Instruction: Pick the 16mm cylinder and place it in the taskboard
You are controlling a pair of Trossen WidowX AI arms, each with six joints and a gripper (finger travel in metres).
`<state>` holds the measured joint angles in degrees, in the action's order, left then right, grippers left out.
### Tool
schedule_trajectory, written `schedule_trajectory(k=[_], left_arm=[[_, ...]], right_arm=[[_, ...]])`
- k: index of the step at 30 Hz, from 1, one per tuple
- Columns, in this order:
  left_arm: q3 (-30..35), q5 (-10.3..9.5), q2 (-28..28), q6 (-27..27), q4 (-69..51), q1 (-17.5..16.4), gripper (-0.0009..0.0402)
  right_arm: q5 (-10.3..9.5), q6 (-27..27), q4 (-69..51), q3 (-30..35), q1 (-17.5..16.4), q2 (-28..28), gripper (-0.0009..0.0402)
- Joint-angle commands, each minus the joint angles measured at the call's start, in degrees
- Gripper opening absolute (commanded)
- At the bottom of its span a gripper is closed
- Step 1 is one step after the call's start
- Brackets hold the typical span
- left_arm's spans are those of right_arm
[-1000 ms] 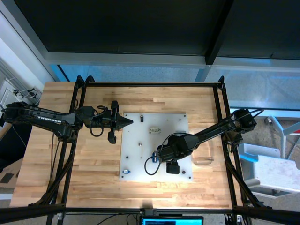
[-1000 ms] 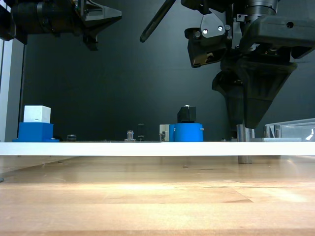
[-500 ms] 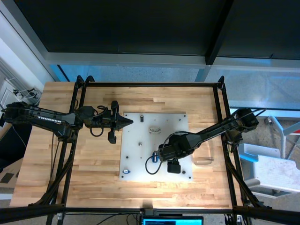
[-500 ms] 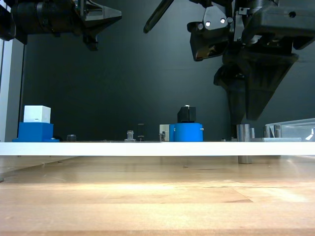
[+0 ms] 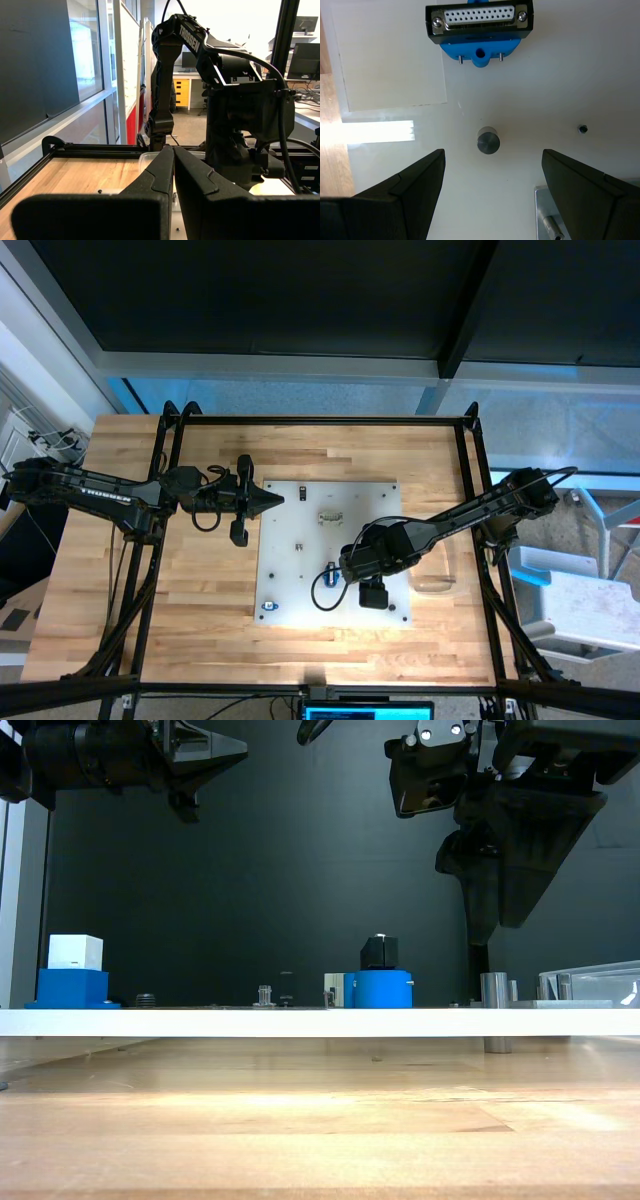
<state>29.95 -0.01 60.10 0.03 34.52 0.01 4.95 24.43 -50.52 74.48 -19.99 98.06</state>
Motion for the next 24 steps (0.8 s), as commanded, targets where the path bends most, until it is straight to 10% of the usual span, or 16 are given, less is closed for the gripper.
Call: schedule_trajectory(k=[1,24], left_arm=[[0.0,0.02,0.0,0.0,0.0,0.0,0.0000],[0.0,0.02,0.0,0.0,0.0,0.0,0.0000]], right_arm=[[0.00,0.2,-0.1,0.0,-0.1,-0.4,0.0271],[0.00,0.2,-1.0,0.0,-0.7,-2.8,0.0271]])
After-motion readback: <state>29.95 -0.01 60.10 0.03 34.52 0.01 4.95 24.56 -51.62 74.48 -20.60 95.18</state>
